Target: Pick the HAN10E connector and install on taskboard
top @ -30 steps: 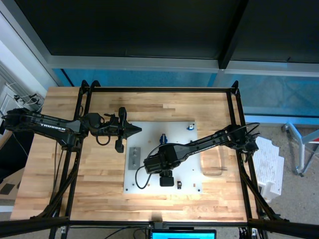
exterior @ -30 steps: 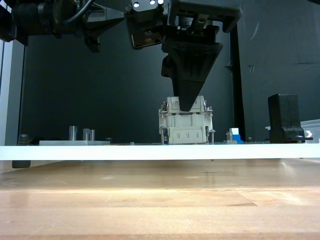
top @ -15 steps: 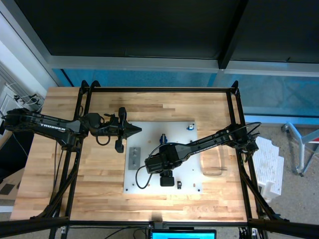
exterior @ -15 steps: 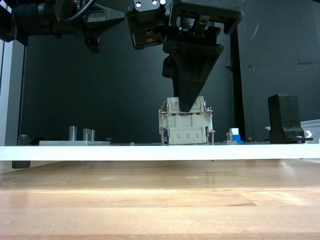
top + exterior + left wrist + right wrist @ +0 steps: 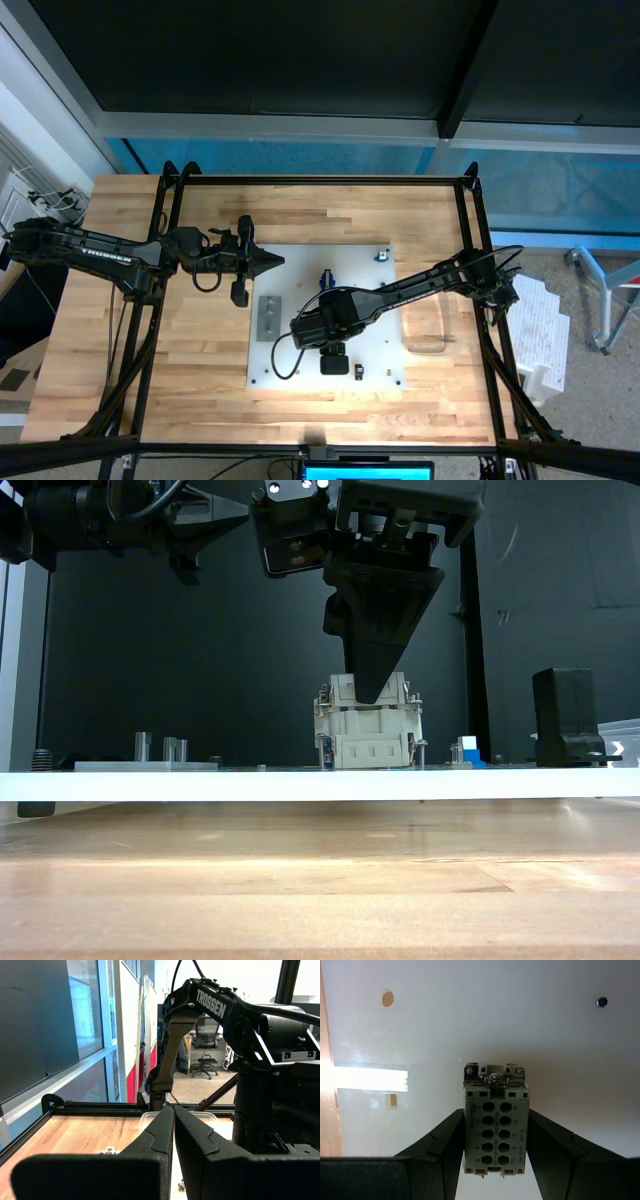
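Wooden counter (image 5: 150, 380) carrying white taskboard (image 5: 300, 262); right hand (image 5: 495, 1120) clamps the HAN10E connector (image 5: 370, 735) standing there; left hand (image 5: 173, 1125), closed and empty, hovers over the board's far-left corner.

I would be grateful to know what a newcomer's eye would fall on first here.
The right gripper clamps the pale HAN10E connector from both sides; the connector stands upright on the white taskboard. The left gripper, shut, hangs over the board's far left corner.
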Action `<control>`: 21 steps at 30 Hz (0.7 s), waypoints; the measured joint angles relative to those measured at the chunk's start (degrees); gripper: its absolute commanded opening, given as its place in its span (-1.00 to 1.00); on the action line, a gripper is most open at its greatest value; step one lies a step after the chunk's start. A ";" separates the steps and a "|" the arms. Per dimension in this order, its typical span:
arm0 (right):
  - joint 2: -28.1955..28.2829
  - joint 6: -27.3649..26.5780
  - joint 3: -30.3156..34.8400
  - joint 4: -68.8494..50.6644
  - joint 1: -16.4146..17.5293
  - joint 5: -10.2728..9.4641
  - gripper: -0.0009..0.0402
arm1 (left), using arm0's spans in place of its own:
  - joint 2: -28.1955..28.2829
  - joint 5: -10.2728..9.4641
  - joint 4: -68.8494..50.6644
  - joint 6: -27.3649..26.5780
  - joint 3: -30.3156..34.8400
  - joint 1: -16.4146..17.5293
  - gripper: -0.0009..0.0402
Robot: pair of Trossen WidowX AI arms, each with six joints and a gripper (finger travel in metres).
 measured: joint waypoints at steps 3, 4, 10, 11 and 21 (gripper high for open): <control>-0.07 0.02 -0.13 1.25 0.02 0.02 0.06 | 0.00 0.00 0.00 -0.02 0.00 0.00 -0.95; 0.17 0.02 -0.20 1.53 0.02 -0.13 0.13 | -0.02 0.00 0.00 0.00 0.00 0.00 -0.95; -0.48 0.02 0.83 -1.18 0.13 0.35 0.43 | 0.00 0.00 -0.02 0.00 -0.02 0.00 -0.95; -0.52 0.00 0.83 -1.51 0.11 0.39 0.47 | 0.00 0.00 -0.02 0.00 0.00 0.00 -0.95; -3.93 0.04 0.94 -3.15 0.07 0.48 0.56 | -0.02 0.02 0.00 0.00 -0.02 0.00 -0.95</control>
